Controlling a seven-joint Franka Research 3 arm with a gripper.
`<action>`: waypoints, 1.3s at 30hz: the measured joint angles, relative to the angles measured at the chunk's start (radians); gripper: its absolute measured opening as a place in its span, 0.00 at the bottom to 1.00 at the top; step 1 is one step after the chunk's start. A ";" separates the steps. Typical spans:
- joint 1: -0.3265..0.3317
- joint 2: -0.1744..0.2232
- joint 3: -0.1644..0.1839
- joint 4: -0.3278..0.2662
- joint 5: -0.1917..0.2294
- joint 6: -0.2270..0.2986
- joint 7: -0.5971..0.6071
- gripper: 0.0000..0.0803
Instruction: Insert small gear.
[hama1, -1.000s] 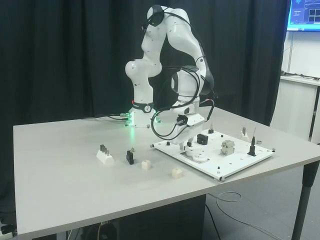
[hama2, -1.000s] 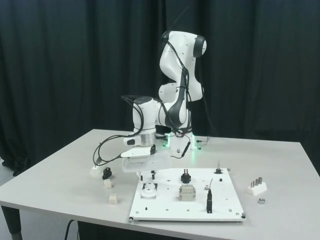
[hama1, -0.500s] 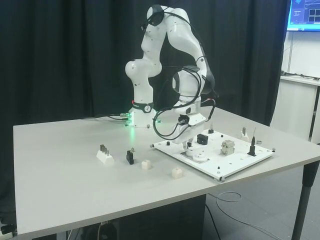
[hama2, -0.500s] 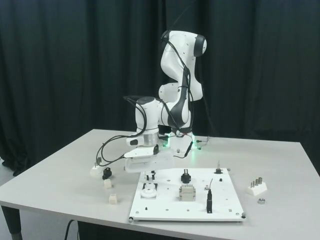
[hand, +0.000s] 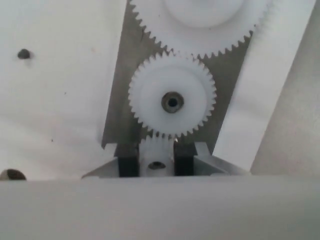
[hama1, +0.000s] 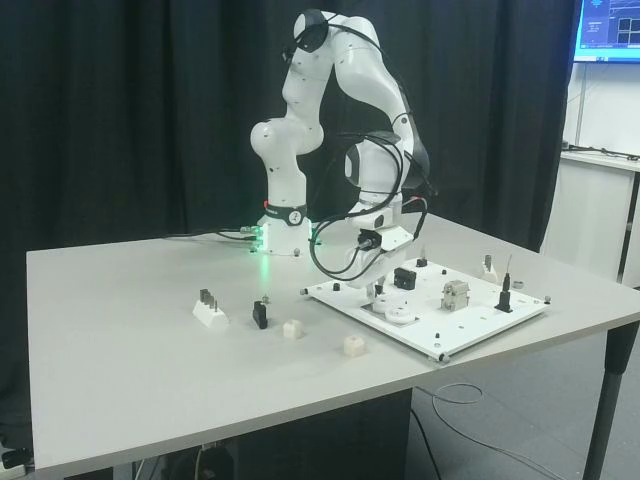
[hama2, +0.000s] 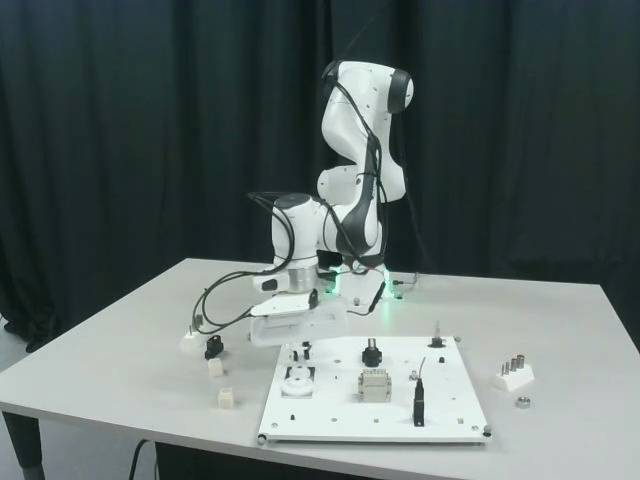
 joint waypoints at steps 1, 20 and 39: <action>0.000 0.000 0.000 0.000 -0.002 0.000 -0.009 0.18; -0.001 -0.001 0.005 0.000 -0.029 0.001 -0.085 0.18; -0.002 -0.001 0.007 -0.007 -0.027 0.018 0.136 0.18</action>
